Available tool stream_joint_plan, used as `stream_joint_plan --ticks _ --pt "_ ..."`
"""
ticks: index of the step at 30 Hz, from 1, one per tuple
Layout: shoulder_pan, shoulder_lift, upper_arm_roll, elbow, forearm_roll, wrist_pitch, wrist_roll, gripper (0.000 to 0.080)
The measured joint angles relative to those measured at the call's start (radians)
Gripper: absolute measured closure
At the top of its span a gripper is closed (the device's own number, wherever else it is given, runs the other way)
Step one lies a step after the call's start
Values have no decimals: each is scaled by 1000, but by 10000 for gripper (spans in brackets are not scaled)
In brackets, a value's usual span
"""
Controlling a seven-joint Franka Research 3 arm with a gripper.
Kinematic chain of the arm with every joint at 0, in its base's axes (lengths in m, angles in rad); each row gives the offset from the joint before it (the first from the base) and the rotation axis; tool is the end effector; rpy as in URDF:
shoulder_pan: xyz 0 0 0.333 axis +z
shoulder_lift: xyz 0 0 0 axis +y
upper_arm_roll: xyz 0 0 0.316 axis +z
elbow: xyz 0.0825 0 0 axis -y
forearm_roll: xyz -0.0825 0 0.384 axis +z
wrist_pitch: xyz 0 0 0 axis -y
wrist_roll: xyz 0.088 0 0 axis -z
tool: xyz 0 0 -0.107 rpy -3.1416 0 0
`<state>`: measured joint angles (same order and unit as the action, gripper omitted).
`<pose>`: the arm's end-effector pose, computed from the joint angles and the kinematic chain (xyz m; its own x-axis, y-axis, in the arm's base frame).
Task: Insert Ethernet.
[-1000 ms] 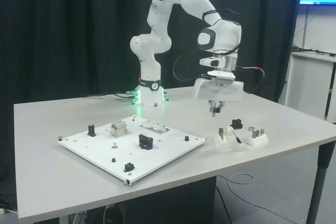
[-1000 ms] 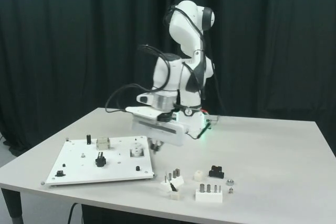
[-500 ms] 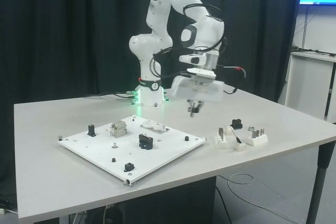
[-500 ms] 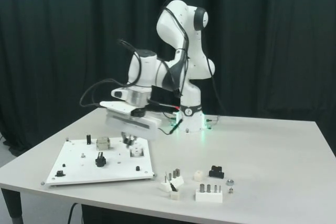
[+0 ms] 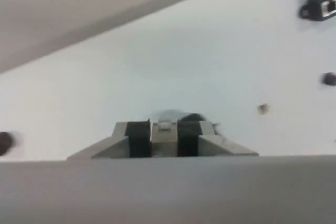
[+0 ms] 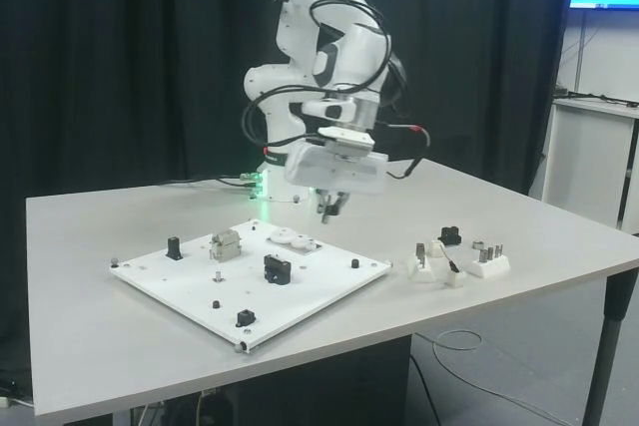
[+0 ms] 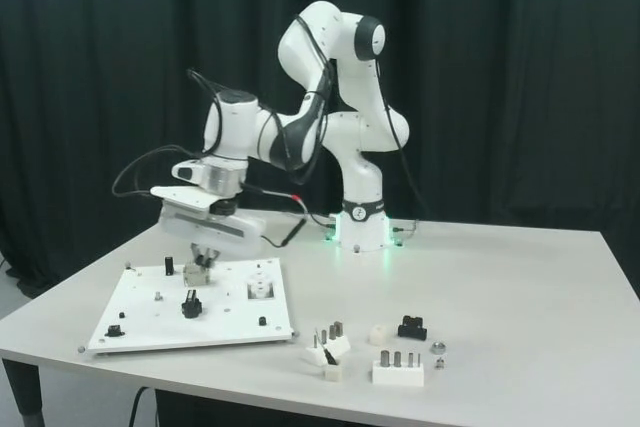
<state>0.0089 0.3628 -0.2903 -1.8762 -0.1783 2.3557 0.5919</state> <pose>0.6192 -0.1688 0.3393 0.7365 -0.6384 0.2235 -0.6724 -0.7271 0.1389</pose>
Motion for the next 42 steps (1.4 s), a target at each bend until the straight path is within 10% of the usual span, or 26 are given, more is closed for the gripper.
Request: stream_joint_plan --ticks 14,42 --pt "-107 70 -8 93 7 19 -226 699" --pt "-253 321 -8 363 168 32 -494 699"
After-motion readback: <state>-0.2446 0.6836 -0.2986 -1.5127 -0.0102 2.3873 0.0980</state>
